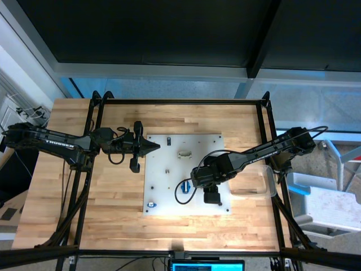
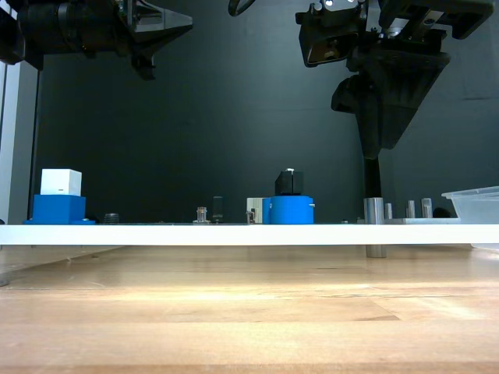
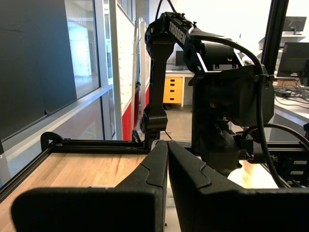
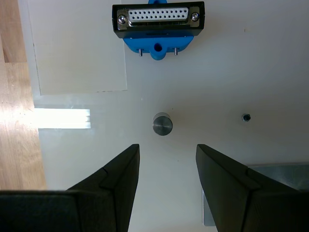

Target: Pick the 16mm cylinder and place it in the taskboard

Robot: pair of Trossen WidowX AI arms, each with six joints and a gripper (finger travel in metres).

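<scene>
Two robot arms are shown reaching over one white taskboard (image 1: 169, 195) on a wooden table. The single 16mm cylinder (image 4: 162, 123) is found standing upright in the board's near right part, with its long axis vertical. From table height its lower end is seen poking out beneath the board, so it is judged to be seated in a hole already. The right gripper (image 4: 166, 147) is held directly above it and pointed straight down, its fingers spread wide and empty. The cylinder's round top is seen in line with the gap, just past the fingertips. The left gripper (image 1: 151, 145) is held high over the board's far left corner, fingers pressed together, well apart from the cylinder. Three smaller pegs (image 2: 411, 208) are counted toward the board's right edge, and one clear tray (image 1: 256, 183) just off that edge
</scene>
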